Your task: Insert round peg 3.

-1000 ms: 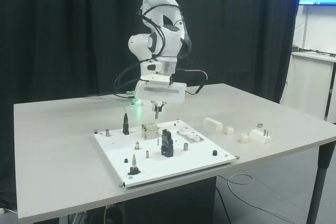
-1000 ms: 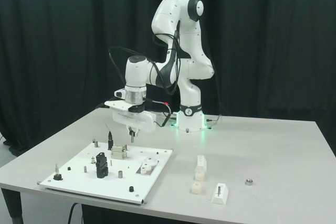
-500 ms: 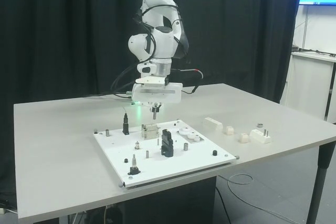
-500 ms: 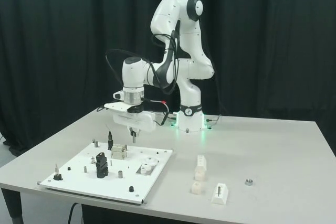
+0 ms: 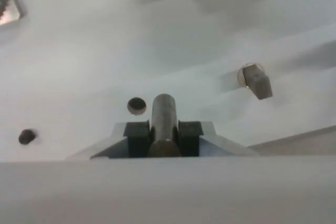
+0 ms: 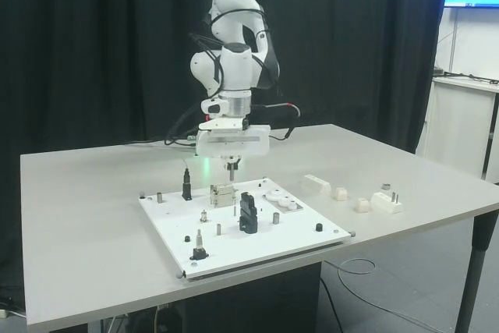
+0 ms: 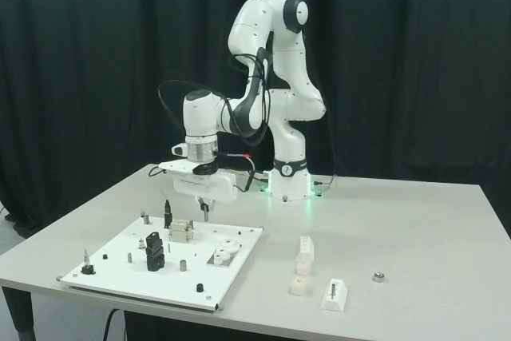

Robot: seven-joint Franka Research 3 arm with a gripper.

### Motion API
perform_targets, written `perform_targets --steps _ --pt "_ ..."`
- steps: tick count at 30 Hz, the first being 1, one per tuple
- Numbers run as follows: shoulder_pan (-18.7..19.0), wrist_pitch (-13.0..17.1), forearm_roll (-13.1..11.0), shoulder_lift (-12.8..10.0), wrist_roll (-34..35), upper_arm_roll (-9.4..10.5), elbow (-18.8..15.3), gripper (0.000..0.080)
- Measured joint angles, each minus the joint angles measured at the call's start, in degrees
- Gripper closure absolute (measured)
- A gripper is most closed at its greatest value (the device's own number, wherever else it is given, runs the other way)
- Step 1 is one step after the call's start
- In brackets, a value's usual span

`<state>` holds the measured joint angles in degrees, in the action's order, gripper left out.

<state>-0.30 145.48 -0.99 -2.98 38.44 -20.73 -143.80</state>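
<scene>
The claw point(image 5: 164, 139) pinches the round peg point(image 5: 163, 115) between its 2 fingers. The peg pokes out past the fingertips, above the white board point(image 6: 257, 232).

We see round peg 3 point(image 5: 163, 124) as a short, dark grey metal cylinder with a smooth side and a flat round end. It is upright, pinched on both sides between the black fingertips of the gripper point(image 5: 163, 139). It hangs in the air above the white board point(image 6: 257, 232), not touching it, over the board's far edge. In the wrist view its free end lies just beside a small round hole point(image 5: 136, 105) in the board.
</scene>
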Motion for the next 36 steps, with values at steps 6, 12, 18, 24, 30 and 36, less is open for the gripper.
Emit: perform_targets --steps 6,12,18,24,30,36 --pt "0.1 1.7 -2.2 -1.6 -1.5 0.10 0.0 0.0692" --pt "0.6 2.6 -4.6 -3.2 -2.8 0.13 -0.2 0.0692" --pt "1.3 2.7 -6.7 -4.6 -3.7 0.14 -0.4 0.0692" --pt "1.5 2.9 -7.5 -4.7 -3.8 0.06 -0.7 0.0692" --pt "1.5 1.7 -7.3 -3.3 -4.0 -0.48 -1.3 0.0692" --pt "1.5 -1.7 -7.3 -0.8 -5.2 -1.52 -1.6 0.0692"
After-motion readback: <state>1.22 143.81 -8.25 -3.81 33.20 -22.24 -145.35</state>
